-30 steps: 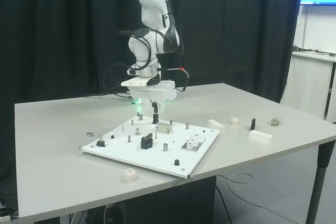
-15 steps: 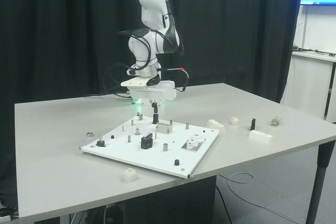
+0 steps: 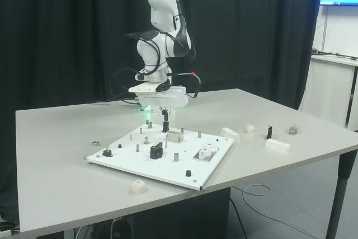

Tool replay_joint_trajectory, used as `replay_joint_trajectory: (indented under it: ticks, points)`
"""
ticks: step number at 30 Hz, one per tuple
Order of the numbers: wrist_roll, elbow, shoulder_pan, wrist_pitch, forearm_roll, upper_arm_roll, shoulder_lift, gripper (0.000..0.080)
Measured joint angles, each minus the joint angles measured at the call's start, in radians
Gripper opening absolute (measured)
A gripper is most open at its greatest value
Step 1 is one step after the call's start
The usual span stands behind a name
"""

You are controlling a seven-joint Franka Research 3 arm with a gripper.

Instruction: Insert USB.

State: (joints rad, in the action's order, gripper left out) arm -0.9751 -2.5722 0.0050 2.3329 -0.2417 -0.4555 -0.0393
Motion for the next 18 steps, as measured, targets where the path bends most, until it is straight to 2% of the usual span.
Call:
replay_joint_trajectory:
  ticks: [18]
  points:
    - [0.0, 0.0, 0.0, 0.0, -0.003, -0.001, 0.006, 0.0085]
